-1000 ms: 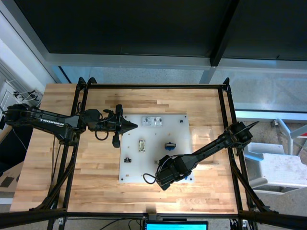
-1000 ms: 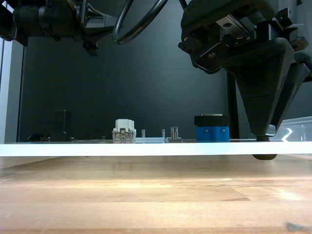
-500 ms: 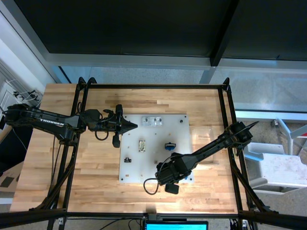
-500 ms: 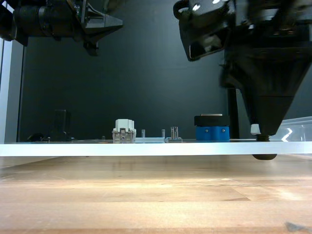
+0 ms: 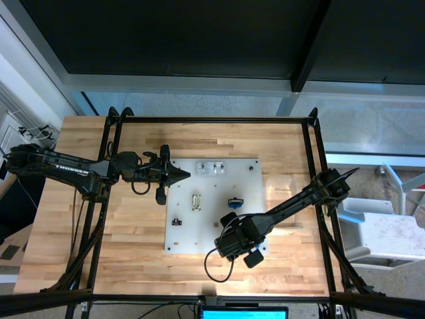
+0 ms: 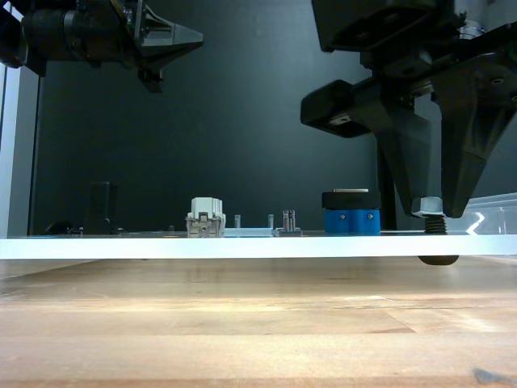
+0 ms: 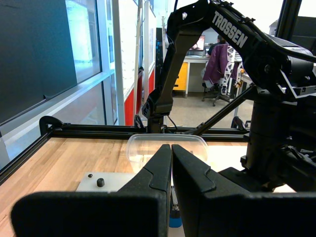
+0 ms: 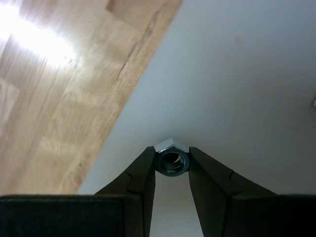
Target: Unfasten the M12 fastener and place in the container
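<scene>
Swivelled since, right gripper (image 8: 171,165) is pinching the nut (image 6: 426,205), low view alone showing stud (image 6: 436,225) beneath; left gripper (image 5: 186,175) is hanging closed above board's (image 5: 182,232) left.

Left arm (image 5: 63,168): matte black, slim links, white TROSSEN lettering, black cable at wrist.
Left gripper (image 5: 186,175): black, wedge-shaped fingers tapering to point; over far left part of white board (image 5: 199,232).
Right arm (image 5: 292,203): matte black, same white lettering.
Cable loop (image 5: 214,264): black, at right wrist.
Right gripper (image 6: 428,212): black, tapered fingers; at board's near right edge.
</scene>
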Action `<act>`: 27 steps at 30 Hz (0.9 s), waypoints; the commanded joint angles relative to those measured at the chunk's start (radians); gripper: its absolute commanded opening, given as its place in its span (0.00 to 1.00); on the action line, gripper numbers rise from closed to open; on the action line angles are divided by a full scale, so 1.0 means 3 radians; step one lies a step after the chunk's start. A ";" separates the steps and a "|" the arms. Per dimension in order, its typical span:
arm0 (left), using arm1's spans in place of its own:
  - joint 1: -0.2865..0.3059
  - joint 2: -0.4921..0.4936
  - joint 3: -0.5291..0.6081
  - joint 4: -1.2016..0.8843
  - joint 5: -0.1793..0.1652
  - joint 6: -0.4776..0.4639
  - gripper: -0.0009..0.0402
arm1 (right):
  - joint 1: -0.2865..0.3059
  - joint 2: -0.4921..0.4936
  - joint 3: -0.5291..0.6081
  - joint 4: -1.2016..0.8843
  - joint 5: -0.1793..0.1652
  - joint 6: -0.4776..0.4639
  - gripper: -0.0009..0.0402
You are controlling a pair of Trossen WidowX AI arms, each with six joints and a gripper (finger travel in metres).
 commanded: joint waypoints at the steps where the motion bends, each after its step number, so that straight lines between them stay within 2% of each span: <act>1: 0.0001 0.0000 0.0000 0.0001 0.0001 0.0000 0.02 | 0.0000 -0.0008 0.0046 -0.0024 -0.0003 -0.0064 0.05; 6: 0.0000 0.0000 0.0000 0.0001 0.0001 0.0000 0.02 | -0.0001 -0.0074 0.0102 -0.0080 -0.0004 -0.0045 0.05; 8: 0.0001 0.0000 0.0000 0.0001 0.0001 0.0000 0.02 | -0.0009 -0.0121 0.0102 -0.0086 -0.0004 0.0083 0.05; 11: 0.0001 0.0000 0.0000 0.0001 0.0001 0.0000 0.02 | -0.0047 -0.0201 0.0102 -0.0155 -0.0004 0.0417 0.05; 15: 0.0001 0.0000 0.0000 0.0001 0.0001 0.0000 0.02 | -0.0137 -0.0313 0.0102 -0.0292 0.0028 0.1166 0.05; 18: 0.0001 0.0000 0.0000 0.0001 0.0001 0.0000 0.02 | -0.0202 -0.0397 0.0094 -0.0388 0.0028 0.1484 0.05; 25: 0.0001 0.0000 0.0000 0.0001 0.0001 0.0000 0.02 | -0.0292 -0.0674 -0.0093 -0.0526 0.0039 0.1438 0.05; 27: 0.0000 0.0000 0.0000 0.0001 0.0001 0.0000 0.02 | -0.0317 -0.0786 -0.0224 -0.0525 0.0097 0.1397 0.05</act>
